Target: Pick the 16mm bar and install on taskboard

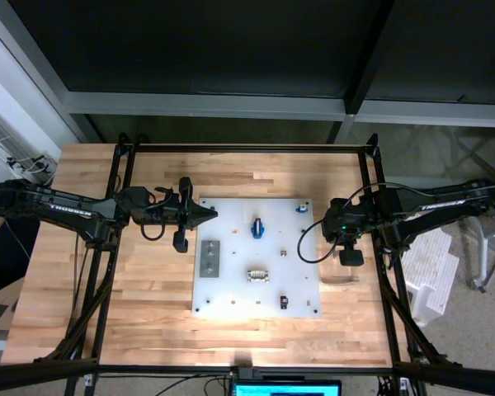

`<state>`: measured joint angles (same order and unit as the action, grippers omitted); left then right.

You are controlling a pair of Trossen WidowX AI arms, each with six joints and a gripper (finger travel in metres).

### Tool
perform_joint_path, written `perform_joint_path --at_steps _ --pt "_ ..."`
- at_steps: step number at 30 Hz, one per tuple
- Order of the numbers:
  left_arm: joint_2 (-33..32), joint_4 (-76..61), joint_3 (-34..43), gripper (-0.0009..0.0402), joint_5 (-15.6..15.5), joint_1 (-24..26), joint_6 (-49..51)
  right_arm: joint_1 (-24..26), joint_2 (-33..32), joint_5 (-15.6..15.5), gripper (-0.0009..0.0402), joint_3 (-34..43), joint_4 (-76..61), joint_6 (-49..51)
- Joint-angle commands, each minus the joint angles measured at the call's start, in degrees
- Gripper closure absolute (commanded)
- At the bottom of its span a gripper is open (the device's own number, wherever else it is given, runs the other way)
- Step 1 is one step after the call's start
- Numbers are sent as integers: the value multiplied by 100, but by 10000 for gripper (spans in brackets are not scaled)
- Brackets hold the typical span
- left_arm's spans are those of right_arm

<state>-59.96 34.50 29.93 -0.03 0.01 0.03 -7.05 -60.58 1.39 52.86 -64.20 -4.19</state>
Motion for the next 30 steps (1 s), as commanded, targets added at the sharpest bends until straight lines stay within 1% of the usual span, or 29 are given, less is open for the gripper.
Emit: perform_joint_path --at_steps 1,3,6,10,16,20,25,30 --pt "-2 0 2 393 2 -2 -2 -42 -105 11 390 79 -328 -35" --pt "-2 0 2 393 2 0 -2 -85 -170 24 380 61 -529 -79" --pt "-2 0 2 393 2 0 -2 -240 -260 57 354 26 -756 -125" --pt "-2 0 2 393 2 0 -2 -470 -317 66 305 -55 -787 -319" --pt "-2 0 2 393 0 0 -2 -573 -319 116 229 -181 -778 -603" --pt "-2 0 2 393 2 0 -2 -678 -319 116 189 -214 -758 -601" --pt "-2 0 2 393 0 -2 -2 -726 -319 107 158 -293 -686 -597" --pt "-2 0 2 393 2 -2 -2 -841 -319 111 153 -413 -542 -612"
